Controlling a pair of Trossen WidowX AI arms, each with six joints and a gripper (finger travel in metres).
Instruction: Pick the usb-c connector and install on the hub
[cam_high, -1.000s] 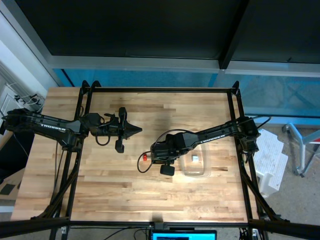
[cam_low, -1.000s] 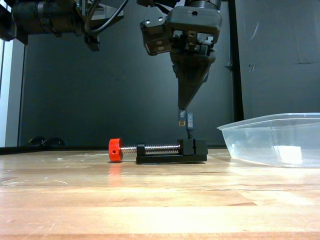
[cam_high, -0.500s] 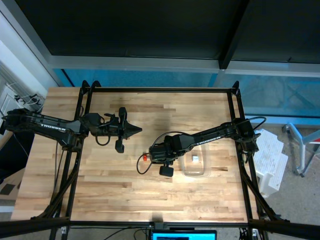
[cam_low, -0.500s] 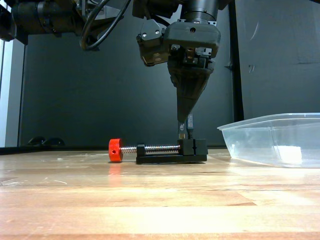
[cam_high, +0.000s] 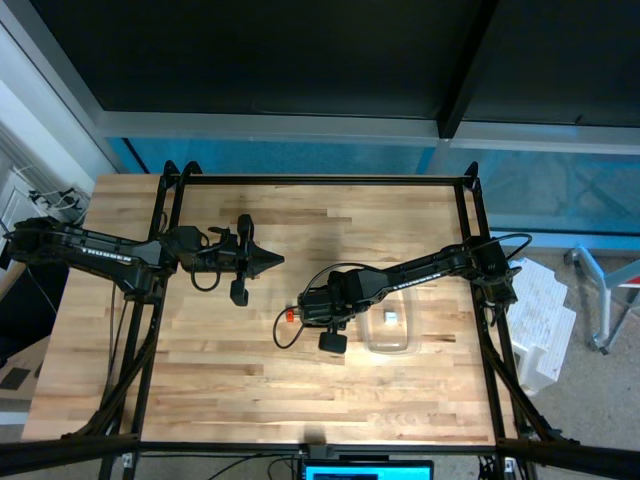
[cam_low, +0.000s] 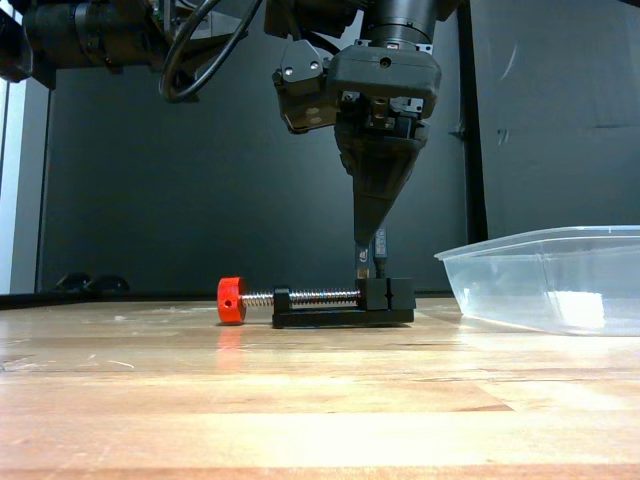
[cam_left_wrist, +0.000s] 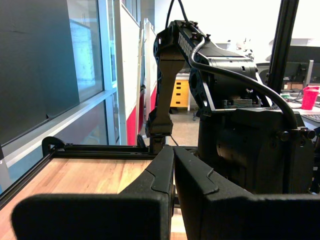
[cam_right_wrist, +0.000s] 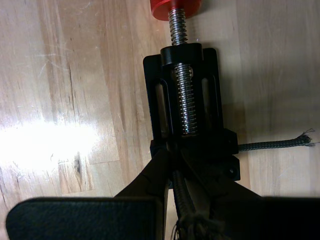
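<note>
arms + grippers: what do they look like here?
Both matte black with white lettering on the links and looping black cables: left arm, right arm. Left gripper, over the table's left half, and right gripper, above the clamp, have fingers tapering to a wedge.

"TROSSEN" lettering on left arm (cam_high: 95, 254)

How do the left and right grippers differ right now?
1. Pose: the left gripper points level, high above the table. The right gripper points straight down over the small clamp.
2. Load: the left gripper's jaws are shut on nothing. The right gripper's jaws are shut on the usb-c connector, whose lower end reaches the clamp's top; I cannot tell if it is seated.
Shared: both are black, with jaws shut.
</note>
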